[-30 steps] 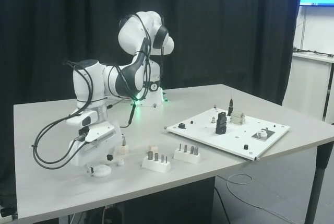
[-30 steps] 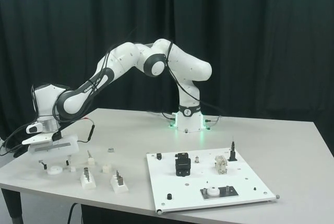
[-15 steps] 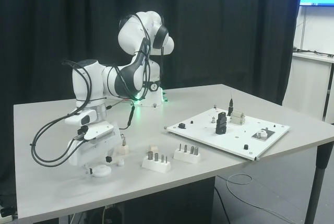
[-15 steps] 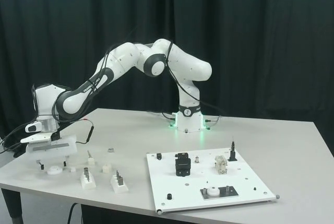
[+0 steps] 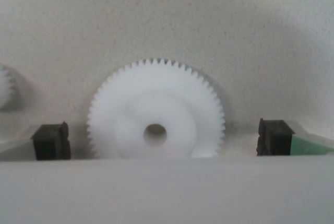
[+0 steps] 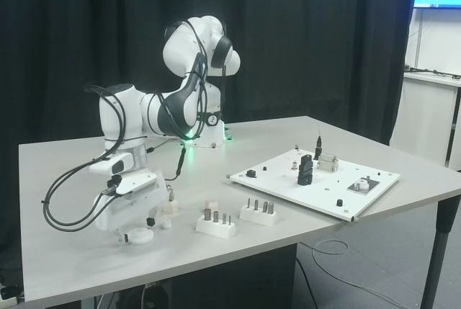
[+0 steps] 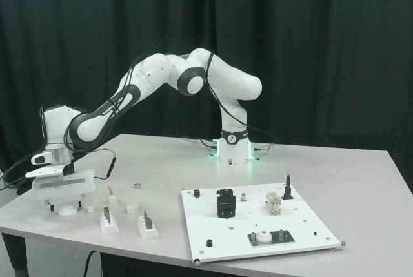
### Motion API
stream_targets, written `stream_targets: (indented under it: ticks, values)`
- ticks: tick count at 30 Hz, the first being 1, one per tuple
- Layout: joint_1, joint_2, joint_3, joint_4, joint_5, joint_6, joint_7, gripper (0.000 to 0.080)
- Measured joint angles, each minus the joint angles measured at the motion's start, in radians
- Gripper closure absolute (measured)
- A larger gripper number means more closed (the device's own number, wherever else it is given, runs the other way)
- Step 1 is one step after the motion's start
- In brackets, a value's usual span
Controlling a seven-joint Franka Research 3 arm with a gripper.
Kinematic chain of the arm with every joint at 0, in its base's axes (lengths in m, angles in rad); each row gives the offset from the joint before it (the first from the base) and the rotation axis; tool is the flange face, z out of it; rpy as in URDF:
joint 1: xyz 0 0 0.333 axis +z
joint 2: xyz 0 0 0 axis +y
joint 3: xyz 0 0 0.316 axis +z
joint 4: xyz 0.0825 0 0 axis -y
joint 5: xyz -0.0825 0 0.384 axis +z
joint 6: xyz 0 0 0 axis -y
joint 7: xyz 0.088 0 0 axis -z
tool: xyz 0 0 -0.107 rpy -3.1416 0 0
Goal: Pick large gear.
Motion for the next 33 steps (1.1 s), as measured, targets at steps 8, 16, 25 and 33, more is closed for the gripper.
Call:
stream_targets:
  ticks: [8, 16, 25, 33]
  values:
    - [0.0, 0.009, 0.001, 0.0, 0.004, 0.014, -0.007, 0.0003]
    - [0.001, 0.016, 0.002, 0.0, 0.009, 0.021, -0.008, 0.0003]
    - [0.001, 0.017, 0.002, 0.0, 0.014, 0.022, -0.008, 0.0003]
    - [0.001, 0.017, 0.002, 0.0, 0.021, 0.022, -0.008, 0.0114]
